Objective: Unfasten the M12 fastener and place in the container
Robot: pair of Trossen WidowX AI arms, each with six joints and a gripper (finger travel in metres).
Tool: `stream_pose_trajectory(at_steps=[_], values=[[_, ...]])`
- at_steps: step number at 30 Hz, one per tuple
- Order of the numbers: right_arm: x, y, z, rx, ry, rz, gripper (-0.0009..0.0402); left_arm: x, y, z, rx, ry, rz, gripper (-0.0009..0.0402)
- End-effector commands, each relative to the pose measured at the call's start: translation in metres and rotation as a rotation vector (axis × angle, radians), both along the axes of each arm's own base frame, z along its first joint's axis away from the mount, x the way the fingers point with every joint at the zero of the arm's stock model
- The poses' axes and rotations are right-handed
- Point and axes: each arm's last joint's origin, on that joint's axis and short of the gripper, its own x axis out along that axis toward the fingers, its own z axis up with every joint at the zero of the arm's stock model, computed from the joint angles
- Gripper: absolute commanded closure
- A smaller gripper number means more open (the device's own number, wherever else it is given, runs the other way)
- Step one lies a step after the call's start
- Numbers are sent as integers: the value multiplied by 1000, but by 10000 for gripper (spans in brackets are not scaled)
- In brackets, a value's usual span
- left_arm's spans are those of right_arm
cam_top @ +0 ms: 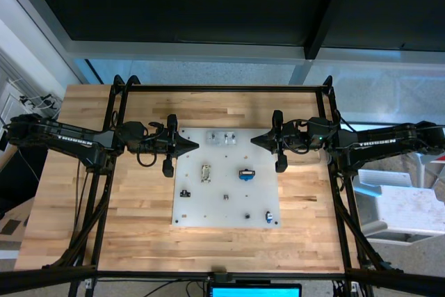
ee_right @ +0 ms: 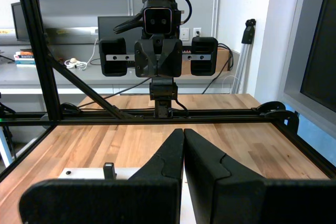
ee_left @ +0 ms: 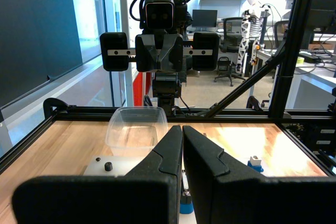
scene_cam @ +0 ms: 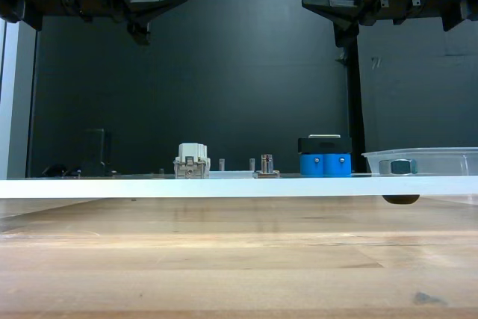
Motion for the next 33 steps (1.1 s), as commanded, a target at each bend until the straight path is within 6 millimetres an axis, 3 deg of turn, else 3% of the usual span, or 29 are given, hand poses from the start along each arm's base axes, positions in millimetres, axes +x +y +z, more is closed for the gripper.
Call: stream_pose_trajectory(at_steps=[1, 11, 14, 17, 28, 33], values=[[0, 0, 1, 0, -16, 2, 393, 0, 0, 0, 0, -1, 0, 393], [0, 0, 1, 2, -16, 9, 393, 0, 0, 0, 0, -1, 0, 393], [2, 1, 8, 78, 6, -23, 393, 0, 0, 0, 0, -1, 0, 393], [8, 8, 16, 47, 94, -9, 393, 0, 0, 0, 0, 0, 0, 393], [45, 41, 44, 91, 372, -62, 393, 0, 0, 0, 0, 0, 0, 393], [65, 55, 42, 151, 555, -97, 393, 0, 0, 0, 0, -1, 0, 393]])
